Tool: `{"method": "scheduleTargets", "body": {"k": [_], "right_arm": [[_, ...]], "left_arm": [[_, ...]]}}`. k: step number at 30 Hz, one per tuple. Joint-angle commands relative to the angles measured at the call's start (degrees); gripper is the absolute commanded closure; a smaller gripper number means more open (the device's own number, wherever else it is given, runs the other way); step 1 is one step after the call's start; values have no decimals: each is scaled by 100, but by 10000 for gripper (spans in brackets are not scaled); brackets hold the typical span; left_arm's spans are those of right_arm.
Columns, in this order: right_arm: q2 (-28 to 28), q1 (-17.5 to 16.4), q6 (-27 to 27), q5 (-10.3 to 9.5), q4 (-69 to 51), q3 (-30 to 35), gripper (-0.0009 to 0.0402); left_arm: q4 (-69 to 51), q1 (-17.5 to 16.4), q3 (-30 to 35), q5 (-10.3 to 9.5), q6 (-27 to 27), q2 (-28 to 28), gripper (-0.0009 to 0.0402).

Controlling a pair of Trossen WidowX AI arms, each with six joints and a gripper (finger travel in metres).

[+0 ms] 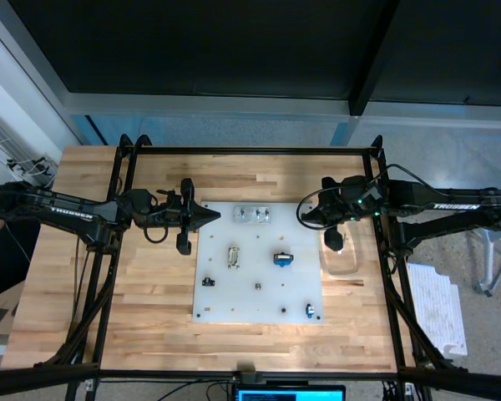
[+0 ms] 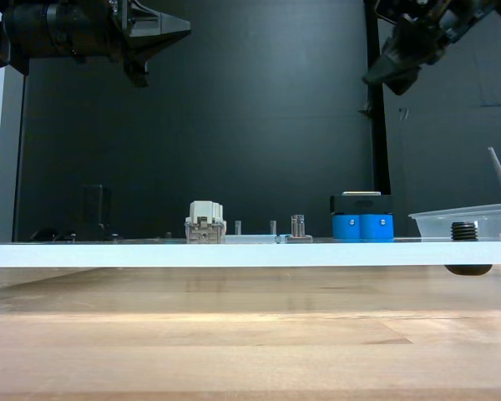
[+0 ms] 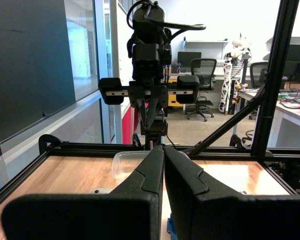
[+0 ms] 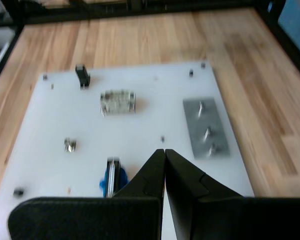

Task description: Pick the RJ45 connector and install on taskboard

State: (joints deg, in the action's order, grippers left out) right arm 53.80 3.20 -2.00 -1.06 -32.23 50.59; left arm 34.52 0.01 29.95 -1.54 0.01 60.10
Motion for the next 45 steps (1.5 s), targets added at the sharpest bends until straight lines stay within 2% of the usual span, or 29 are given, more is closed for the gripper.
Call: {"method": "scheduleTargets", "body": {"k": [1, 11, 17, 25, 32, 45], "right_arm": [[-146, -2, -31, 2, -413, 68, 393], [-678, -2, -98, 15, -1668, 90, 393], [-769, -4, -118, 26, -2573, 415, 393], [-767, -7, -94, 468, -3985, 717, 393], [-686, -9, -118, 466, -4380, 378, 386], [-407, -15, -221, 474, -4159, -435, 315]], "left_arm": [[0, -2, 0, 0, 0, 2, 393], [0, -2, 0, 0, 0, 2, 393], [0, 0, 0, 0, 0, 0, 393], [0, -2, 0, 0, 0, 2, 393], [0, -2, 0, 0, -2, 0, 393], [0, -2, 0, 0, 0, 2, 393]]}}
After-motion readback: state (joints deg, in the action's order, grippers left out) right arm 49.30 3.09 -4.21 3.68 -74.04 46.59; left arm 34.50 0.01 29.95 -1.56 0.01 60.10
